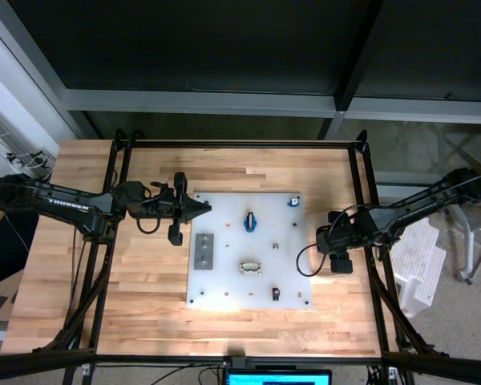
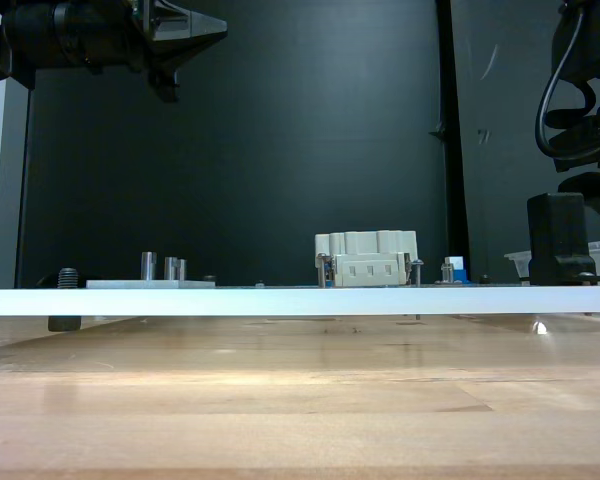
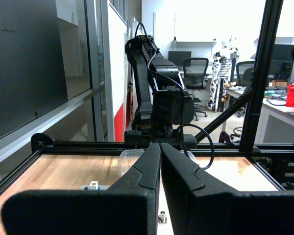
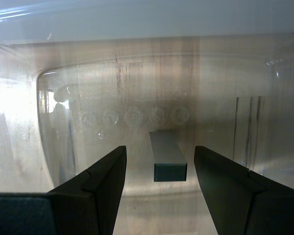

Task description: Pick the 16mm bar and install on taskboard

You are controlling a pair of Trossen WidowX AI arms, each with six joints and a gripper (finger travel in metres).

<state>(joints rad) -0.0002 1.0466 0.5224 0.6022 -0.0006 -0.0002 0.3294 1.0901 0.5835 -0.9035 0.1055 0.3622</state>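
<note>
**16mm bar, a short grey rectangular block, lies free in its tray under the spread right pincer**

High view: the pale wooden tabletop carries the flat white taskboard. The left pincer hangs over the board's far left corner, pointing inward. The right pincer is just off the board's right edge, aimed downward. The bar is hidden beneath it here.

Low view: the taskboard shows edge-on, with a beige connector block standing on it. The left pincer hovers well above the board. No bar can be seen on the board from here.

Left wrist view: the left pincer has its two black fingers pressed together with nothing between them.

Right wrist view: the bar lies flat and loose on the floor of a clear plastic tray, clear of any seat. The right pincer's fingers stand apart, one on each side of the bar, touching neither long face.

The step in hand looks to be the grasp. To do it well, I would lower straight down with the bar centred in the gap. I would close across its narrow width near mid-length so it does not swivel, stopping short of scraping the tray floor. Then I would lift vertically, clear of the tray wall.
</note>
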